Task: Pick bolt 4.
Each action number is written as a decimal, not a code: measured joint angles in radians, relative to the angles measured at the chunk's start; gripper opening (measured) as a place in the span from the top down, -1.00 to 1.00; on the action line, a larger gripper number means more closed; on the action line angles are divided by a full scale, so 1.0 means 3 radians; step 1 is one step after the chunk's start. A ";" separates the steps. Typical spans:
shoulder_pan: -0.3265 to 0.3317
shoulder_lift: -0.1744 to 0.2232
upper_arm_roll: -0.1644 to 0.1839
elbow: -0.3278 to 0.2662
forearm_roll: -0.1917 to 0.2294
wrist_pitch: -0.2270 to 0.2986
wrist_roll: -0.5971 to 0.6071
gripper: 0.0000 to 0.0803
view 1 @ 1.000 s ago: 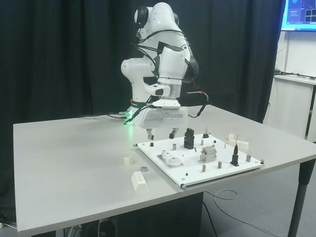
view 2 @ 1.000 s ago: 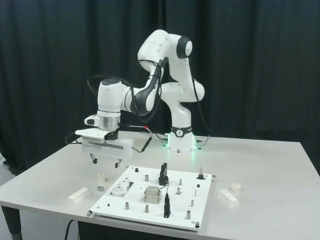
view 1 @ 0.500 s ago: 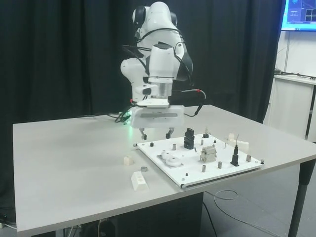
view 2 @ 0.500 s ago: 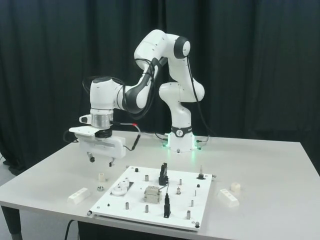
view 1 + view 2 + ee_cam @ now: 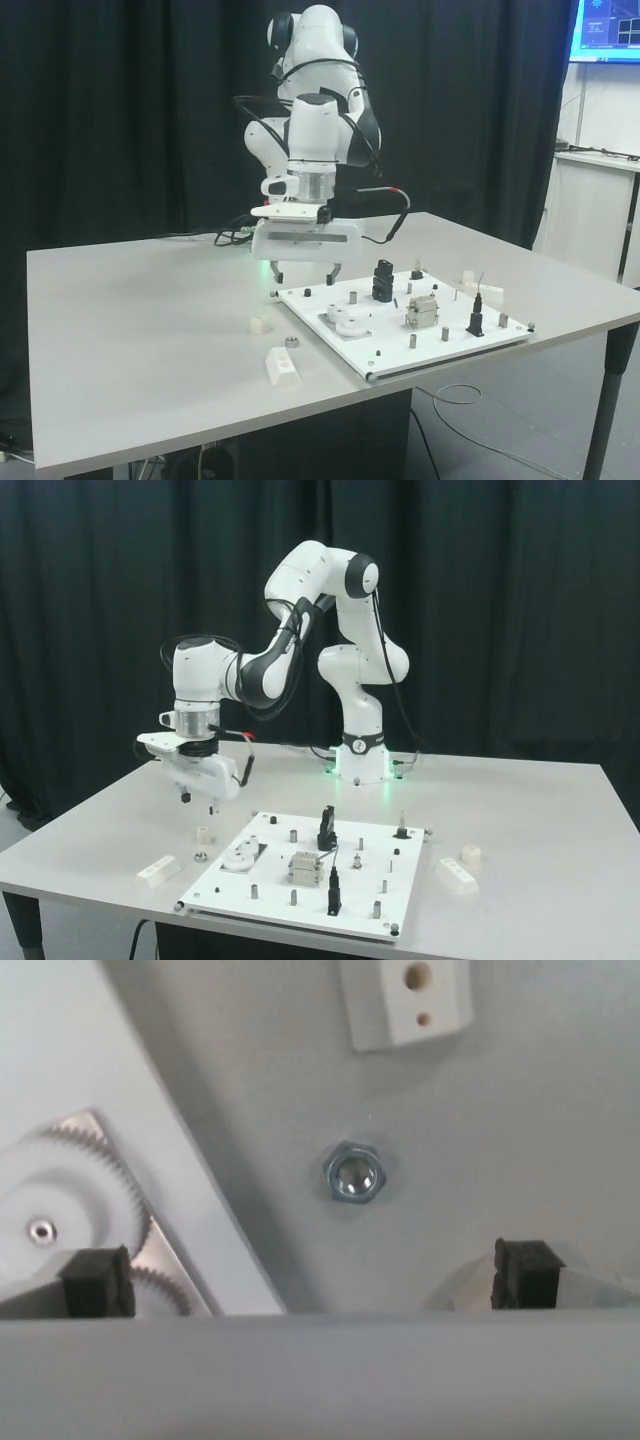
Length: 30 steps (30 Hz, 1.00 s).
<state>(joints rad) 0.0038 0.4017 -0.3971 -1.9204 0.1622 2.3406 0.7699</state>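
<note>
A small grey hex-headed bolt (image 5: 353, 1175) lies on the grey table, just off the edge of the white board (image 5: 150, 1140), and is also visible as the bolt (image 5: 291, 341) (image 5: 200, 856) in both room views. My gripper (image 5: 310, 1276) hangs open above it, nothing between the black fingertips (image 5: 95, 1280). In the room views the gripper (image 5: 305, 273) (image 5: 198, 804) hovers well above the table, near the board's corner. A white gear (image 5: 60, 1210) sits on the board beside the bolt.
A small white block (image 5: 260, 323) (image 5: 203, 834) and a longer white block (image 5: 281, 365) (image 5: 158, 871) lie near the bolt. The board (image 5: 400, 355) (image 5: 225, 882) carries black connectors (image 5: 381, 280), a grey part and several pegs. More white blocks (image 5: 455, 873) lie beyond it.
The arm has swung sideways away from the board's back edge, carrying the open gripper out over the table beside the board, above the bolt.
</note>
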 joint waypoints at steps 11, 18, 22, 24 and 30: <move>0.0000 0.0018 -0.0011 -0.0017 0.0020 0.0051 0.0551 -0.99; -0.0004 0.0066 -0.0032 -0.0020 0.0020 0.0132 0.0558 -0.99; -0.0009 0.0114 -0.0039 -0.0020 0.0023 0.0180 0.0558 -0.99; -0.0012 0.0141 -0.0039 -0.0022 0.0029 0.0200 0.0558 -0.99; -0.0012 0.0223 -0.0039 -0.0025 0.0093 0.0245 0.0558 -0.99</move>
<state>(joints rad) 0.0001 0.4686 -0.4087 -1.9279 0.1900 2.4140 0.9372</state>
